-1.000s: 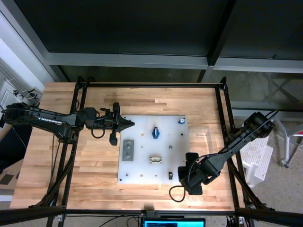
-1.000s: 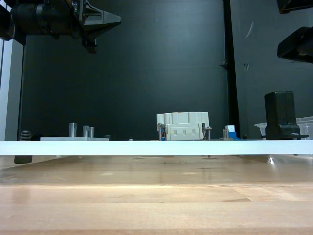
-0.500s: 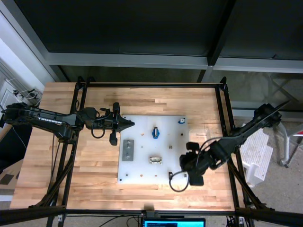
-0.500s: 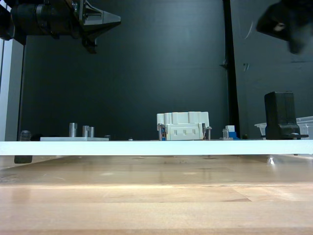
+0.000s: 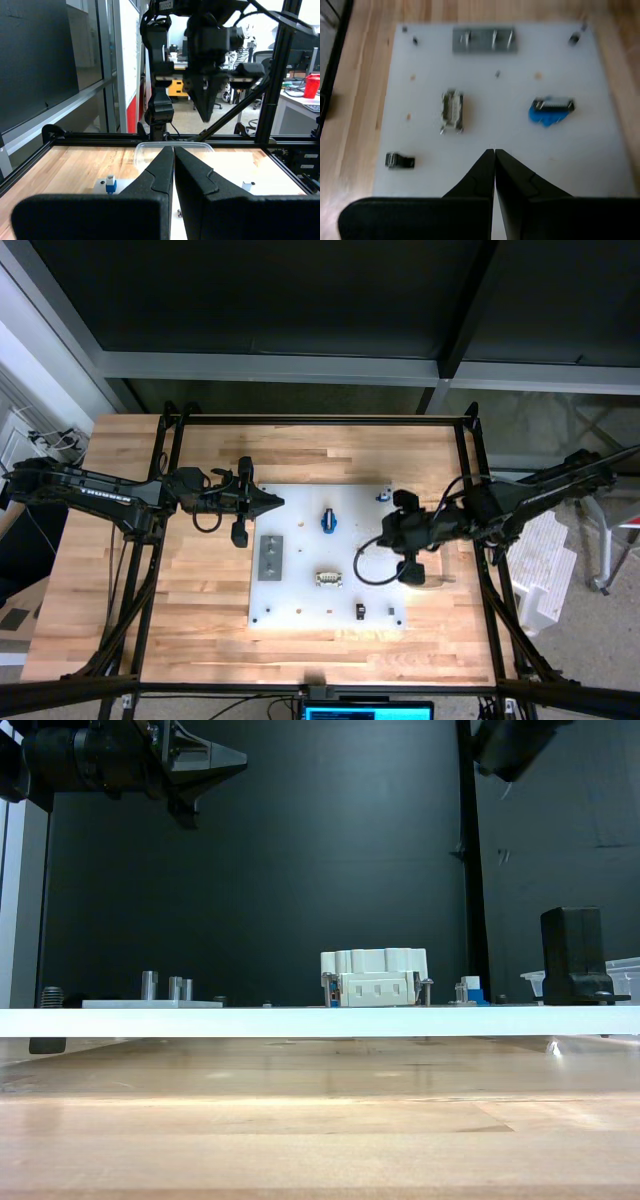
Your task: Pick the 16mm bar and install on taskboard
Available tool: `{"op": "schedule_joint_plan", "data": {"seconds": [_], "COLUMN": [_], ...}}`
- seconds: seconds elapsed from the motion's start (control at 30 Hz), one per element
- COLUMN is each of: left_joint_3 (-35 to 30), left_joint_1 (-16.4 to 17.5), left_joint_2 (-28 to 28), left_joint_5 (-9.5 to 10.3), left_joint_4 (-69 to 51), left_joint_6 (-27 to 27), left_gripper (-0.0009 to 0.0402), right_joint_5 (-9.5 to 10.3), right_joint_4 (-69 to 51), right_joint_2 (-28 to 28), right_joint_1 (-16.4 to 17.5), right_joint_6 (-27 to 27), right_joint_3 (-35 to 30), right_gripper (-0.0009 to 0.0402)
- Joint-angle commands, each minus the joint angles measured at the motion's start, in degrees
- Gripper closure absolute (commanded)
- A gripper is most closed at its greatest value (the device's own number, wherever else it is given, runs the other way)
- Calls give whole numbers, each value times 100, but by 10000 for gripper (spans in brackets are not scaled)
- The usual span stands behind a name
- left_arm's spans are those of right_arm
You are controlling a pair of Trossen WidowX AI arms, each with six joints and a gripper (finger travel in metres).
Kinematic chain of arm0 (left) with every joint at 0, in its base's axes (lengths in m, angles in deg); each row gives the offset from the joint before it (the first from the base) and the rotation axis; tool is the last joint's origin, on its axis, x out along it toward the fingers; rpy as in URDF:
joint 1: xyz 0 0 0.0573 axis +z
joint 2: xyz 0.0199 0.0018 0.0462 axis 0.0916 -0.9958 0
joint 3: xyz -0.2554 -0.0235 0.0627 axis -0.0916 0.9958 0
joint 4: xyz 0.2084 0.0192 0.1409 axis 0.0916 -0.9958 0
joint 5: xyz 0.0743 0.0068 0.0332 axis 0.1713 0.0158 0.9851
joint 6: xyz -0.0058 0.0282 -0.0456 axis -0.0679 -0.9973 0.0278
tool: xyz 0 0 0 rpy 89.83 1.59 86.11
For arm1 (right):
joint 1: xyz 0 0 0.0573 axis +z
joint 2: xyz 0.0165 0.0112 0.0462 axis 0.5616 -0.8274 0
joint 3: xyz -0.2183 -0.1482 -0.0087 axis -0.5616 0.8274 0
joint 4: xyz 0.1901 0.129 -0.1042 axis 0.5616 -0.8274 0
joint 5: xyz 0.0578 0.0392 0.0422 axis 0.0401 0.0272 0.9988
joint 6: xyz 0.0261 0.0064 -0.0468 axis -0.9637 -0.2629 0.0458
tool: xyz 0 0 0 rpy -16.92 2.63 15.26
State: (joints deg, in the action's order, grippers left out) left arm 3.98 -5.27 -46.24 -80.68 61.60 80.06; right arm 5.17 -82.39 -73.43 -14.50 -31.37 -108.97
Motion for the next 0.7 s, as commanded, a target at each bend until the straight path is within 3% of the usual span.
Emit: {"op": "schedule_joint_plan", "data": {"seconds": [0.03, 0.4, 0.5, 0.7], "left_joint_3": [0, 0, 0, 0], "left_joint_1": [2, 2, 2, 0], "left_joint_2": [-2, -2, -2, 0], "left_joint_5": [0, 0, 0, 0], "left_joint_4": [2, 2, 4, 2], "left_joint_6": [0, 0, 0, 0], "left_gripper": [393, 393, 393, 393], "right_joint_5": [17, 79, 400, 791], "right_joint_4": [186, 1720, 2208, 3344], "right_joint_2": [111, 793, 955, 1176], "right_joint_1": [-197, -835, -1051, -1530], "right_joint_6": [330, 1187, 1335, 1488], "right_joint_3": [4, 896, 1191, 1803], "right_gripper": [393, 393, 393, 393]}}
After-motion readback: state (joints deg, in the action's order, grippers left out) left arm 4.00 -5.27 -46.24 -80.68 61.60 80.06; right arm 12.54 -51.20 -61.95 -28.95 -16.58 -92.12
